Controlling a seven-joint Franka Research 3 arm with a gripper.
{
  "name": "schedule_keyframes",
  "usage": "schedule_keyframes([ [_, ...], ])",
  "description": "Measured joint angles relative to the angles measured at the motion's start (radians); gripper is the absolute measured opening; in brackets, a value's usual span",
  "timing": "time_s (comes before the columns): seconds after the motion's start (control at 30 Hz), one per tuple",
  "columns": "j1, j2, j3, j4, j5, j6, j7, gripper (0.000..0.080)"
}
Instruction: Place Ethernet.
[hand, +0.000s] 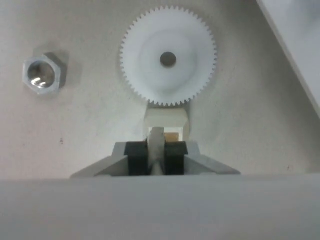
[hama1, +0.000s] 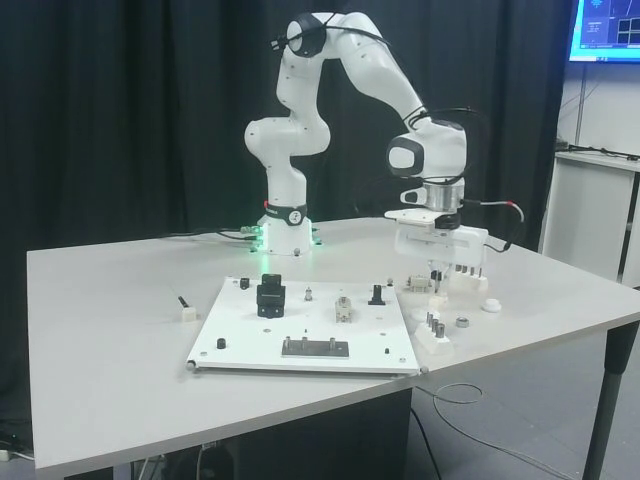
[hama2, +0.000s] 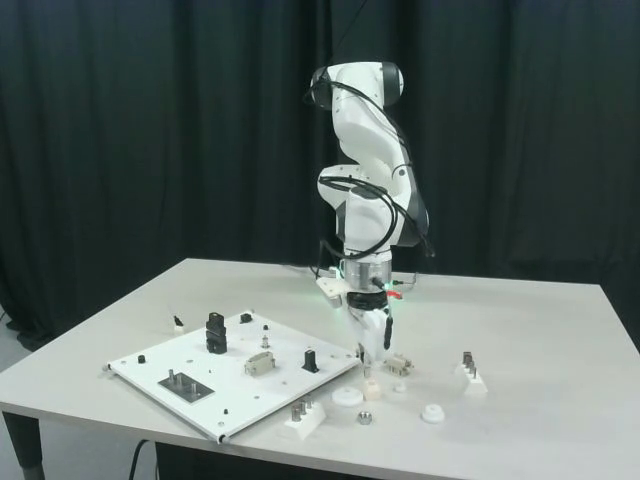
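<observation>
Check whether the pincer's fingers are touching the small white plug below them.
Touching. The wrist view shows the black pads of the pincer pressed against the plug on both sides, no gap visible.

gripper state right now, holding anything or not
Gripper: shut on the small white ethernet plug, held low over the grey table beside the white toothed plastic gear.
</observation>
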Motion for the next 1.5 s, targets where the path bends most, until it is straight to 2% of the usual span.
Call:
schedule_keyframes([
  [0.47,0.012,0.011,0.0,-0.004,0.025,0.0,-0.023,0.0065],
  [1.5,0.017,0.012,-0.001,-0.024,0.03,0.008,-0.023,0.0065],
])
